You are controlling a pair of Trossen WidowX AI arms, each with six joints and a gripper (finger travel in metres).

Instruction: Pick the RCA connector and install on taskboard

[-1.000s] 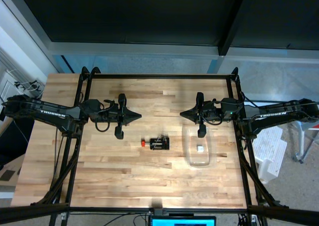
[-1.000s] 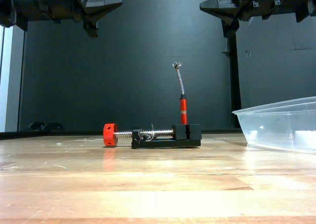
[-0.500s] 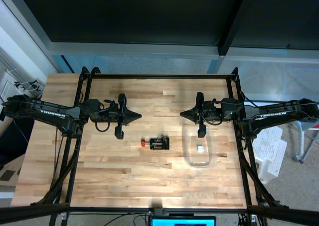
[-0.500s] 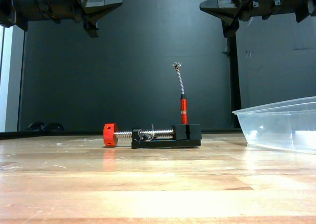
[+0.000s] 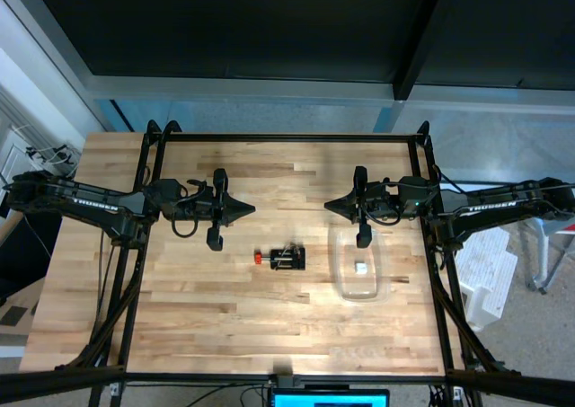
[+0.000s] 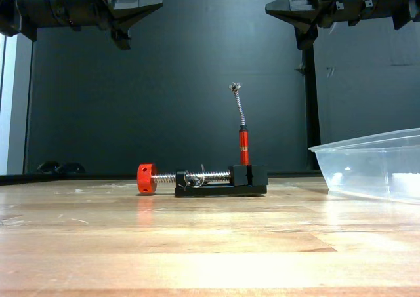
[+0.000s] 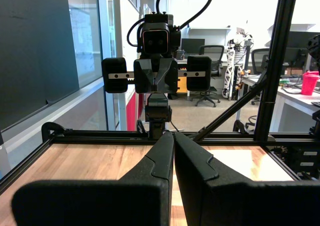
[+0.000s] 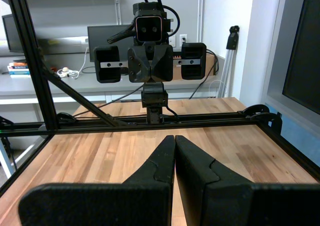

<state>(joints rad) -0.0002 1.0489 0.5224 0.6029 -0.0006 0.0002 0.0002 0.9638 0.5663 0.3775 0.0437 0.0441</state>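
Wooden tabletop [image 5: 225, 317] holds a black red-knobbed vise [image 6: 223, 179] with the red cylindrical connector [image 6: 243, 141] upright on it, well below and between left gripper [image 5: 250, 210] and right gripper [image 5: 329, 206], both closed empty.

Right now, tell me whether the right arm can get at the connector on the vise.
Probably yes: the right gripper hangs high, shut, with open air down to the connector standing on the vise; the left gripper is parked high opposite.
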